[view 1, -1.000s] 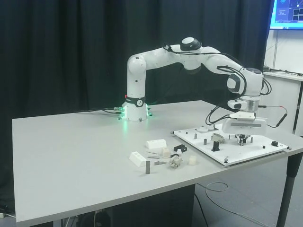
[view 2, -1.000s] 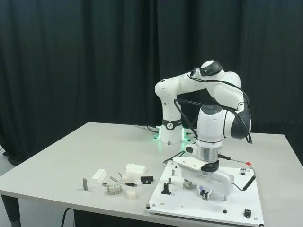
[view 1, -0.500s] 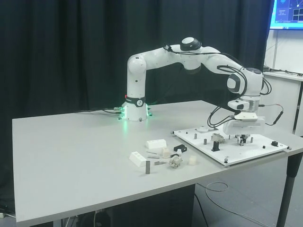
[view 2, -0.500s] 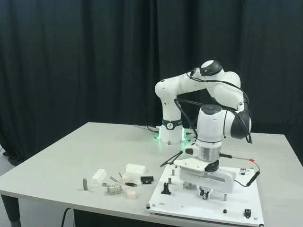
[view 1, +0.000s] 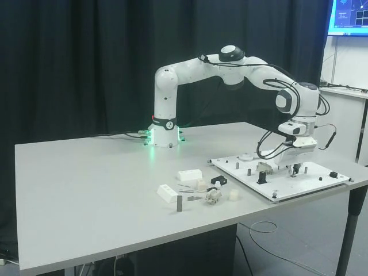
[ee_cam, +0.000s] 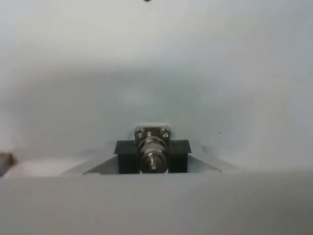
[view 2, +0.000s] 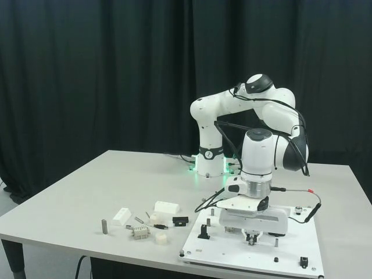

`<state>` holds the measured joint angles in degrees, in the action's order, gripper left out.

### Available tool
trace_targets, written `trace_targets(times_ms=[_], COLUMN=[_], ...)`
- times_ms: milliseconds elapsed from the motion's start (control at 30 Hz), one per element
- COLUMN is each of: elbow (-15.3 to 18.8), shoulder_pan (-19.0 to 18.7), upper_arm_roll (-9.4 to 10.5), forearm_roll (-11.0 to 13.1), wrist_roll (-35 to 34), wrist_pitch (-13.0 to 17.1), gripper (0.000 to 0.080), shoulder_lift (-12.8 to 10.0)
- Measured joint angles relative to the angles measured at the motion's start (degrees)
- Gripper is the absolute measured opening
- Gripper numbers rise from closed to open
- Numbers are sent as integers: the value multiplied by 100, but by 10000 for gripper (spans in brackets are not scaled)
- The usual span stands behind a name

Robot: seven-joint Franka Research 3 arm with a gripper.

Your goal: Remove BNC.

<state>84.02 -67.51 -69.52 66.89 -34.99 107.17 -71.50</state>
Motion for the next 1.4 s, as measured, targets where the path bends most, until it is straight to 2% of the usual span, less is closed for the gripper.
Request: trace_targets(times_ms=[467, 1400], elbow=[0, -1], shoulder_pan=[6, 35], upper_arm_roll=[0, 0], forearm_roll=[3, 71], wrist_roll=[1015, 2348], wrist_pitch=[-14, -51], gripper=[122, 122], shoulder_lift=[10, 18])
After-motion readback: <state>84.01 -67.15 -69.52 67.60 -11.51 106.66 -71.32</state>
